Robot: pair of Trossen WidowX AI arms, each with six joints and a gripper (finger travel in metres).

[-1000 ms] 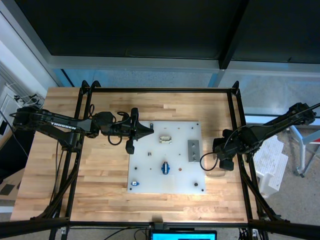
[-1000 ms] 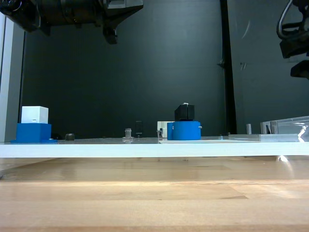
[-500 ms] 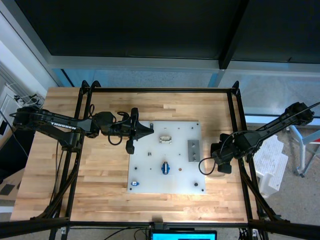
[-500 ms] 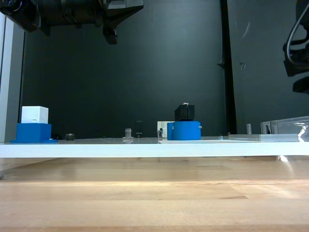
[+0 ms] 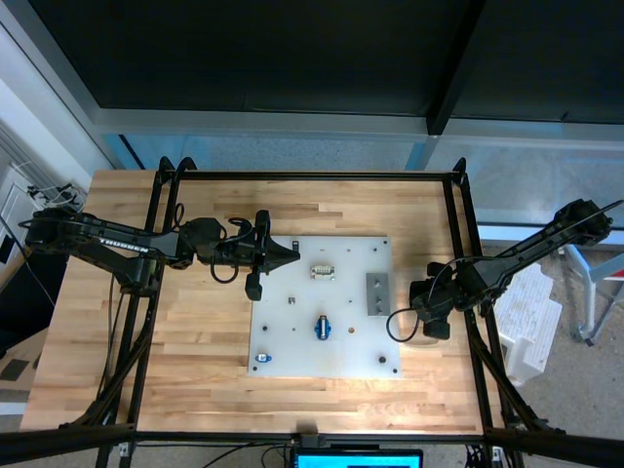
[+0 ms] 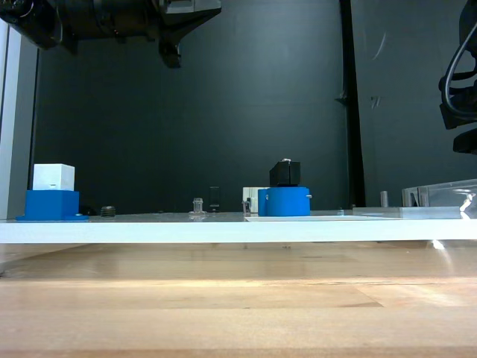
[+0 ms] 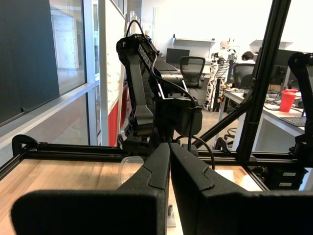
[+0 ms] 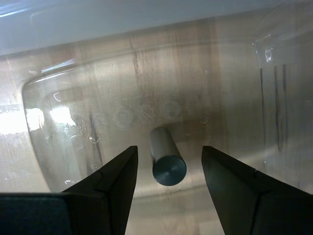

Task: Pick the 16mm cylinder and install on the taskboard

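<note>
High view: the large white square taskboard with small holes (image 5: pixel 292 336) lies mid-table. On it are a grey rectangular metal block (image 5: pixel 376 293) toward 3 o'clock, a blue fitting (image 5: pixel 322 328) near the middle and a beige connector (image 5: pixel 322 271) toward 12 o'clock. The left gripper (image 5: pixel 291 253) hangs over the board's 10 o'clock corner, pointing inward. The right gripper (image 5: pixel 430 314) hovers just off the board's 3 o'clock edge, above a clear plastic tray (image 5: pixel 408 336). The peg is too small to make out here.

Low view: the left gripper (image 6: pixel 195 9) sits high, well above the taskboard (image 6: pixel 223 228). The right gripper (image 6: pixel 463 128) hangs above the tray (image 6: pixel 440 200). The blue fitting (image 6: pixel 287 201) stands on the plate.

Left wrist view: the left gripper (image 7: pixel 169 148) has its fingers (image 7: pixel 190 176) pressed together with nothing between them.

Right wrist view: the right gripper (image 8: pixel 168 150) has its jaws spread wide and holds nothing. The 16mm cylinder (image 8: pixel 165 154), a short round grey metal peg, lies on its side on the tray floor (image 8: pixel 88 98), between the fingers (image 8: pixel 117 178) and apart from both.
</note>
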